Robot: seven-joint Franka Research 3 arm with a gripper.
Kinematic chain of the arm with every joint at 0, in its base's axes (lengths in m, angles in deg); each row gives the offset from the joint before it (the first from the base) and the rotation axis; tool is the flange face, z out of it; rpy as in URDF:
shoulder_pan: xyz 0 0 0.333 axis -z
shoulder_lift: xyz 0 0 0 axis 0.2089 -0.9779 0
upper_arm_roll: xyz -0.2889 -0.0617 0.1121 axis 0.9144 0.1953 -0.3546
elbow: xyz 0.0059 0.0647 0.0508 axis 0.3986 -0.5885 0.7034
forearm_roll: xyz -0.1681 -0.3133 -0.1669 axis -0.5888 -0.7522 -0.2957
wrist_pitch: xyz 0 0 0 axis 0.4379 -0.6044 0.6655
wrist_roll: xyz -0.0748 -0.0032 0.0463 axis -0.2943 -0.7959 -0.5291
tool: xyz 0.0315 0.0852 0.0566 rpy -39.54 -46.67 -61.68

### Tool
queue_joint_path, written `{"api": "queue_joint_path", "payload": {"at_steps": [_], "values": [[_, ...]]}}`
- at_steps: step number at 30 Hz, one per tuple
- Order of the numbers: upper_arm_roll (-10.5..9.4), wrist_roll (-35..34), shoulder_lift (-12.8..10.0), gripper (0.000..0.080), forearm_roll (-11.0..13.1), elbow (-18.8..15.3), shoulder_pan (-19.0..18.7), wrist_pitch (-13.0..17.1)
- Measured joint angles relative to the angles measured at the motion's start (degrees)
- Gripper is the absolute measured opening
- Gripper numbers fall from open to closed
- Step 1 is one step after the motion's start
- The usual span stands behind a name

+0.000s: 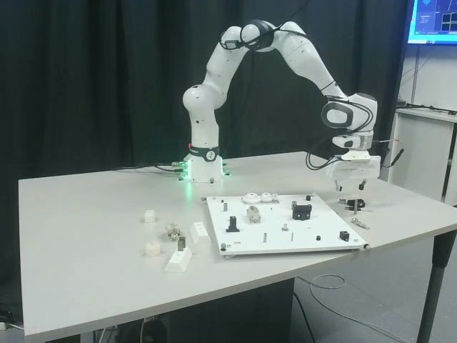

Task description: Remove round peg 2.

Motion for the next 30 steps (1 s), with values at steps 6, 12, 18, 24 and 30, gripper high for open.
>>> {"api": "queue_joint_path", "payload": {"at_steps": [6, 12, 18, 24, 30], "values": [[0.21, 0.0, 0.0, 0.08, 0.0, 0.07, -0.25, -0.06], [0.3, 0.0, 0.0, 0.08, 0.0, 0.19, -0.25, -0.07], [0.65, 0.0, 0.0, 0.08, -0.12, 0.42, -0.25, -0.19], [1.1, 0.0, 0.01, 0.08, -1.06, 0.87, -0.26, -0.73], [2.36, 0.0, 0.19, 0.08, -2.84, 2.17, -0.25, -3.01]]}}
